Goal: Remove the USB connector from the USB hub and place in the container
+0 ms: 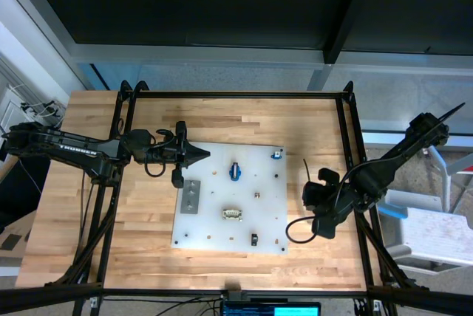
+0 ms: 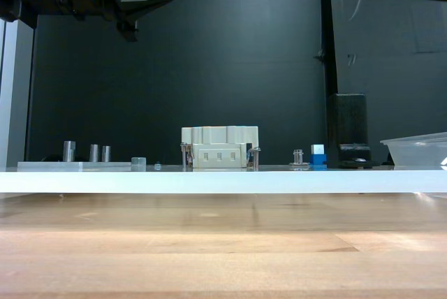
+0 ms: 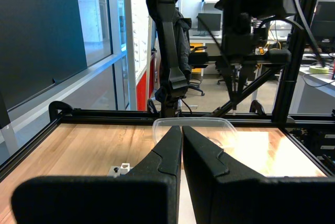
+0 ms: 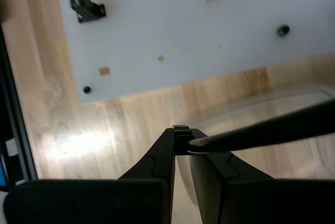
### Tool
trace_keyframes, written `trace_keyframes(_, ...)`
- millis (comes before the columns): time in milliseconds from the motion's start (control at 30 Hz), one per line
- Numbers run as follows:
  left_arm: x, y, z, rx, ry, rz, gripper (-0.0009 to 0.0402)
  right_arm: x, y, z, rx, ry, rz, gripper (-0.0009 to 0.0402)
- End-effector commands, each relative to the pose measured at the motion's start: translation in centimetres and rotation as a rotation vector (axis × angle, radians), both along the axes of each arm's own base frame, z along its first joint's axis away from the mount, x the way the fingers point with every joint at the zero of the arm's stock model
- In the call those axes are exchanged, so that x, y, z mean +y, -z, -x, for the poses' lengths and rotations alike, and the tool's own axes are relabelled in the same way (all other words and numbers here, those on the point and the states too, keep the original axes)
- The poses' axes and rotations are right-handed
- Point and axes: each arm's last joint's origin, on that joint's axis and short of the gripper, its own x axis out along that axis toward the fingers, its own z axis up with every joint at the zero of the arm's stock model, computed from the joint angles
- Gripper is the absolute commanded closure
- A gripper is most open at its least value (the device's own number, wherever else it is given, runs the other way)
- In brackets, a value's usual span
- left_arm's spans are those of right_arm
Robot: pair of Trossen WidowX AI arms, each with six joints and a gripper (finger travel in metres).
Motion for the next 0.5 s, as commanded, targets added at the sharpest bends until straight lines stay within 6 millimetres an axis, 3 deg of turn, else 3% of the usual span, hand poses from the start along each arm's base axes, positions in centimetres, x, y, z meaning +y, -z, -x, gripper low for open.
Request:
trace_keyframes(33,0.0,0.0,0.0,0.000,0.000,0.000,0.0392,-0.4,0.6,0.7,0.026,0.006,-0.008,0.0393)
trace_keyframes(500,0.0,0.0,0.0,0.000,0.000,0.000,0.0392,-2.3,4.4,3.7,0.148,0.088,-0.059,0.0393)
